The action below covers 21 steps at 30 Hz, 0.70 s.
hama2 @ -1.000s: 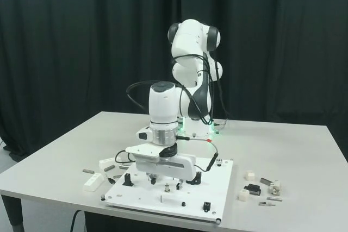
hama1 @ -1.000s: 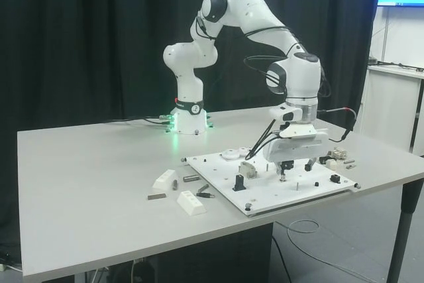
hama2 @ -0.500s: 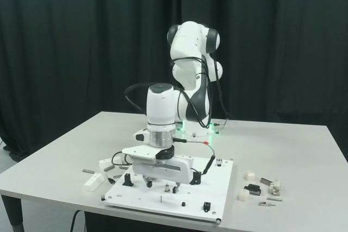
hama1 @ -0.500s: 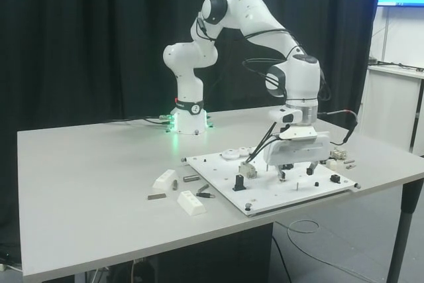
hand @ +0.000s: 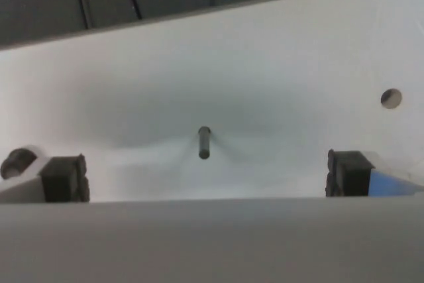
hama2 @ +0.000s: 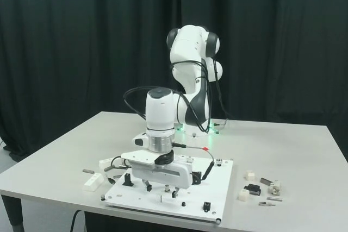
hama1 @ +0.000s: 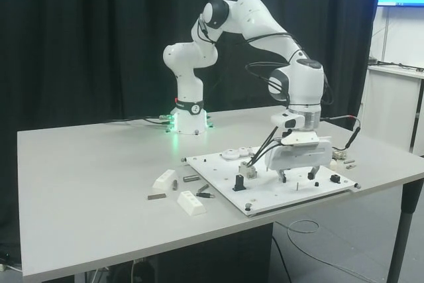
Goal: Remove round peg 1.
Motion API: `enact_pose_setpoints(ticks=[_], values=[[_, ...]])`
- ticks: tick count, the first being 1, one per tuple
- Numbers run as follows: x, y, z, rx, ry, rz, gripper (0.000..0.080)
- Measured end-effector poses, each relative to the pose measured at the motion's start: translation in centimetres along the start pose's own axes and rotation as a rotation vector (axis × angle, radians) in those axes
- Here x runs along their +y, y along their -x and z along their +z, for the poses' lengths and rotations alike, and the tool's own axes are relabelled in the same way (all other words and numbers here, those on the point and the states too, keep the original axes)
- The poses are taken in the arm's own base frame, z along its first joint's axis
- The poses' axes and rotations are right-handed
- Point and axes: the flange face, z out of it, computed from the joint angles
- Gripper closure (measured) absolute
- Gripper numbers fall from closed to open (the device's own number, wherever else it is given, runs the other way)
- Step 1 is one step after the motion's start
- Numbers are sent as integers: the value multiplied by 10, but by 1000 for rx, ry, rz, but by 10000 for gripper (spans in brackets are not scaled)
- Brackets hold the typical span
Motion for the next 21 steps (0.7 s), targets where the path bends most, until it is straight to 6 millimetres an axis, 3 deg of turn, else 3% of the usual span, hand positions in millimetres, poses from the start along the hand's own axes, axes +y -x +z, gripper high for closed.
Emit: enact_pose_setpoints(ticks=[21], values=[[-2, 1, 11, -27, 41, -7, 3]])
